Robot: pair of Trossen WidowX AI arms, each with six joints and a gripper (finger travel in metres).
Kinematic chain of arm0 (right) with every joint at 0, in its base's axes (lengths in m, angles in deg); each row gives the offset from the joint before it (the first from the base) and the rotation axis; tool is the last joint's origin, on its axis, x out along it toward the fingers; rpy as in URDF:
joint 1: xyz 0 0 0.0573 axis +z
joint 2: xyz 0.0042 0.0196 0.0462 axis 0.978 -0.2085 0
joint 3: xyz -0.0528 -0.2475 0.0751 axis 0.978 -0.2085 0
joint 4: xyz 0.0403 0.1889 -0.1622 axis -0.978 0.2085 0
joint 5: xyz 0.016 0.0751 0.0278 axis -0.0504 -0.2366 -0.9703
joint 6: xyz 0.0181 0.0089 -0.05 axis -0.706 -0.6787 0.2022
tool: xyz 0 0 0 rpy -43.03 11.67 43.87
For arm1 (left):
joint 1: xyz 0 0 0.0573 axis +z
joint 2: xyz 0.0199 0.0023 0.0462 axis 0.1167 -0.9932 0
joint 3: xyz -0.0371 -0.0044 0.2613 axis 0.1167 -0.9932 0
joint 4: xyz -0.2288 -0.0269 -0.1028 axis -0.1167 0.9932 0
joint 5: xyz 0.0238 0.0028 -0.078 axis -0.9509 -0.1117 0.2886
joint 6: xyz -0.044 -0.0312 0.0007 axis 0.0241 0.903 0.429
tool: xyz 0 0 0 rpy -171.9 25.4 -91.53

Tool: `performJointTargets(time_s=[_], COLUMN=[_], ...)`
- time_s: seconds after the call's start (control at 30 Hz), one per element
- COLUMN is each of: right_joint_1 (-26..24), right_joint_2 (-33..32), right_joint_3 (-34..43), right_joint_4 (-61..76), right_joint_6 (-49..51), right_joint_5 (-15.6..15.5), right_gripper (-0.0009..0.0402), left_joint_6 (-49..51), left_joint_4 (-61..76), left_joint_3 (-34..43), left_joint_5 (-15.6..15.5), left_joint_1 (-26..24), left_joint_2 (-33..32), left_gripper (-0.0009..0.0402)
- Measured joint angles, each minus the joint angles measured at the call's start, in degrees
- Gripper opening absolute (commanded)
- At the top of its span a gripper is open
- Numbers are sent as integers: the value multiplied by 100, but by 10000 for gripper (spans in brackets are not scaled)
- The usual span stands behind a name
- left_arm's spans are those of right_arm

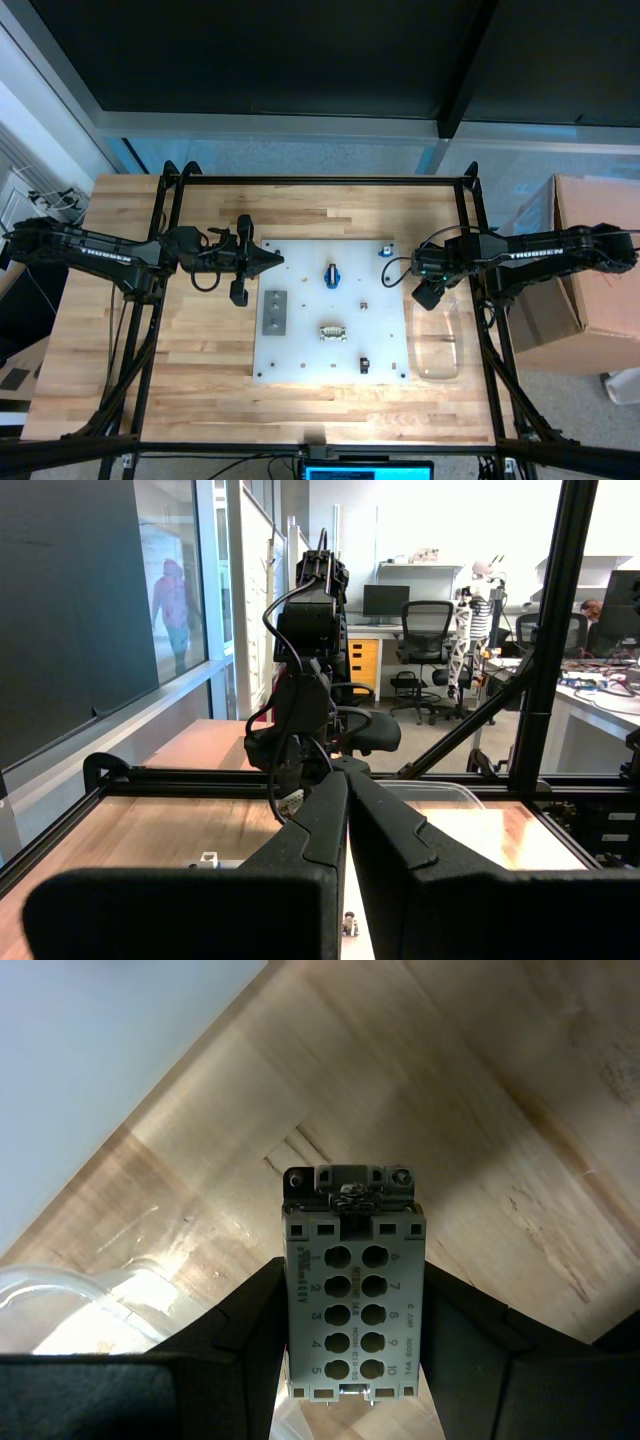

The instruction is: Remove the HAN10E connector from the taskboard and place in the container

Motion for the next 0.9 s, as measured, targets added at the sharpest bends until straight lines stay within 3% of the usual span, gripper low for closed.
performJointTargets(time_s=[0.4,0.9], right_joint_1=[-2,0], right_joint_2=[-4,-4], right_joint_3=[0,142], right_joint_4=[-15,94], right_joint_6=[-76,-157], right_joint_5=[39,-164], right_gripper=[217,261], left_joint_6=[0,0], left_joint_4=[0,0], left_joint_3=[-2,0], left_joint_5=[-2,-2], left_joint_1=[0,0], left_joint_2=[0,0], left_gripper=[0,0])
